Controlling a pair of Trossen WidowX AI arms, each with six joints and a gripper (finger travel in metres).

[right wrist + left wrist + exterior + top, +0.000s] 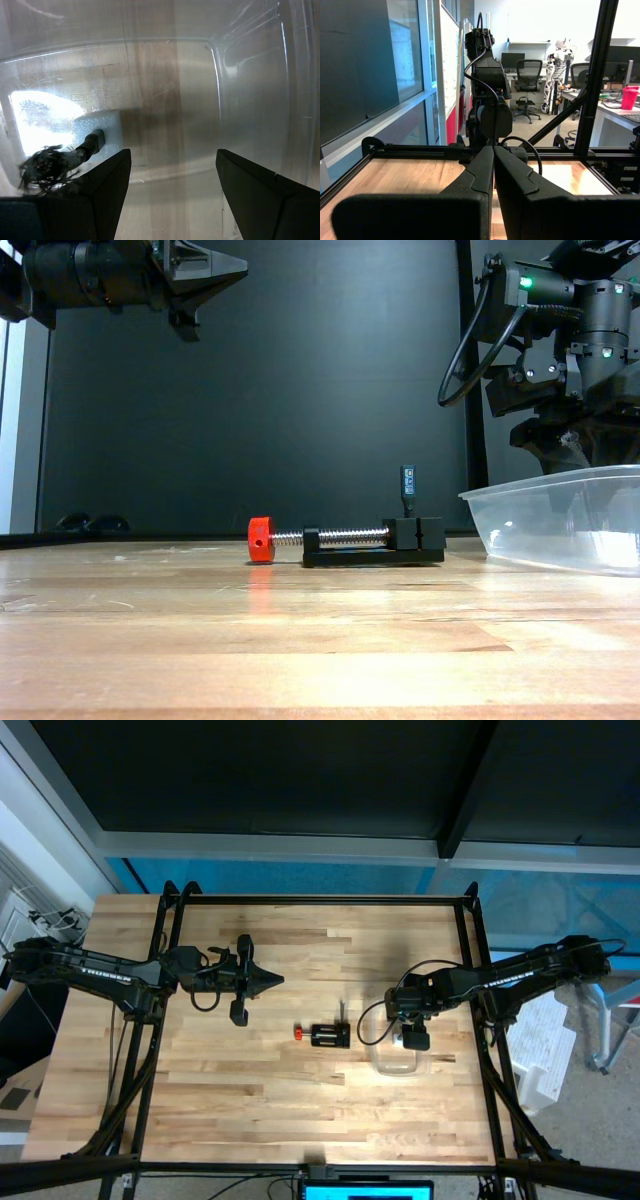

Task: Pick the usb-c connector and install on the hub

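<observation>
The hub [330, 1036] is a small black block with a red-orange knob [298, 1033], lying mid-table; the low view shows the hub [372, 540] with a thin upright pin [407, 487]. My right gripper [413, 1040] hangs over the clear tray [398, 1063], about a hand's width right of the hub. In the right wrist view the right gripper [172, 175] is open just above the tray floor. The usb-c connector [89, 143], a small grey plug with a frayed stub, lies in the tray beside one finger [107, 190], untouched. My left gripper [268, 980] is shut and empty, raised at the left.
The clear tray [560, 525] has raised walls around the right gripper [572, 452]. A black frame [320, 901] runs along the table's far and side edges. The left gripper [493, 148] points level across the table, high above the wood [215, 270].
</observation>
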